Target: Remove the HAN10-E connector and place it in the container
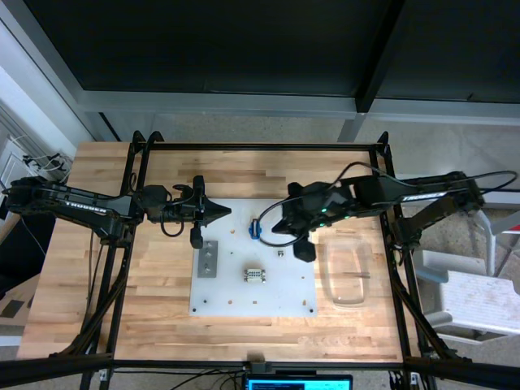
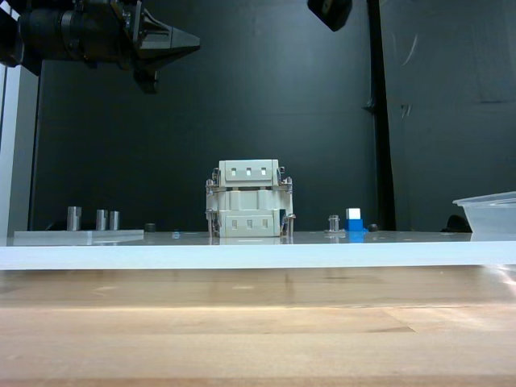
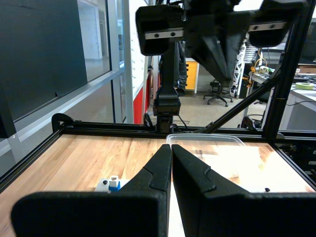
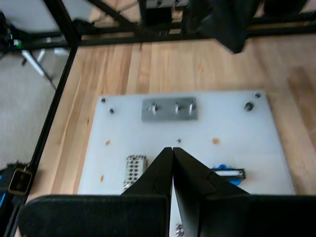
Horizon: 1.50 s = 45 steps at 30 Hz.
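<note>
The HAN10-E connector [image 1: 255,276] [image 2: 248,201] [image 4: 134,170], a pale beige block in a metal frame, stands upright on the white board [image 1: 244,302], near its front middle. To the board's right, on the wood, lies the clear container [image 1: 345,272] [image 2: 488,211] [image 3: 207,143], with nothing in it. My left gripper [image 1: 221,211] [image 2: 192,39] [image 3: 171,148] hovers shut and holding nothing over the board's back left edge. The right gripper [image 1: 280,218] [image 4: 173,149] also hangs shut and holding nothing, high above the board's back middle and aimed down at it.
A flat grey plate [image 1: 209,259] [image 4: 169,109] with pegs lies on the board's left side. A small blue part [image 1: 254,229] [image 2: 353,222] [image 4: 227,174] sits near the back, under the right gripper. A black frame surrounds the wooden table.
</note>
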Available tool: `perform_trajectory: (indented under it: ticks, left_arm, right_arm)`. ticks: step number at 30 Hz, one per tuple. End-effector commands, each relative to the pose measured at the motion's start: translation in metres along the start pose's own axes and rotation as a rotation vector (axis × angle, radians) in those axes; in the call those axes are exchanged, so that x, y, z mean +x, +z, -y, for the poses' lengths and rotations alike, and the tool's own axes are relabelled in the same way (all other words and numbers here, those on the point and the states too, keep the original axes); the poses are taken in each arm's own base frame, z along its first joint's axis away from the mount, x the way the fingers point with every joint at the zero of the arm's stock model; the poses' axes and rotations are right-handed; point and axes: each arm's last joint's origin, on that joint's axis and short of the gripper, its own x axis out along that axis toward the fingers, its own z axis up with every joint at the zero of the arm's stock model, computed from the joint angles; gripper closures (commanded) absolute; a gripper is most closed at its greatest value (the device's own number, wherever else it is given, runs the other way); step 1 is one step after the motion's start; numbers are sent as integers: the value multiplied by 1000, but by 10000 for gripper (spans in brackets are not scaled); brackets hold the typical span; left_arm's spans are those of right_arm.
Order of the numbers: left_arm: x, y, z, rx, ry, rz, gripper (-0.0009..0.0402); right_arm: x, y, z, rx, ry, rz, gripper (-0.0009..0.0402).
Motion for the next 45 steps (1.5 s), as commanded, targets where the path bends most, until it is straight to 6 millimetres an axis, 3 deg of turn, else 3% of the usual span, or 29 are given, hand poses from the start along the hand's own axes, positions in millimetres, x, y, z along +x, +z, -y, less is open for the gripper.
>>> perform_trajectory:
  ticks: [1, 16, 39, 45]
  left_arm:
    - [0, 0, 0, 0, 0, 0, 393]
    - [0, 0, 0, 0, 0, 0, 393]
    - [0, 0, 0, 0, 0, 0, 393]
    - [0, 0, 0, 0, 0, 0, 393]
  right_arm:
    - [12, 9, -4, 1, -5, -65, 393]
    - [66, 24, -17, 51, -33, -280, 393]
    - [129, -4, -38, 46, -46, -464, 392]
    - [142, 0, -45, 47, -56, -517, 358]
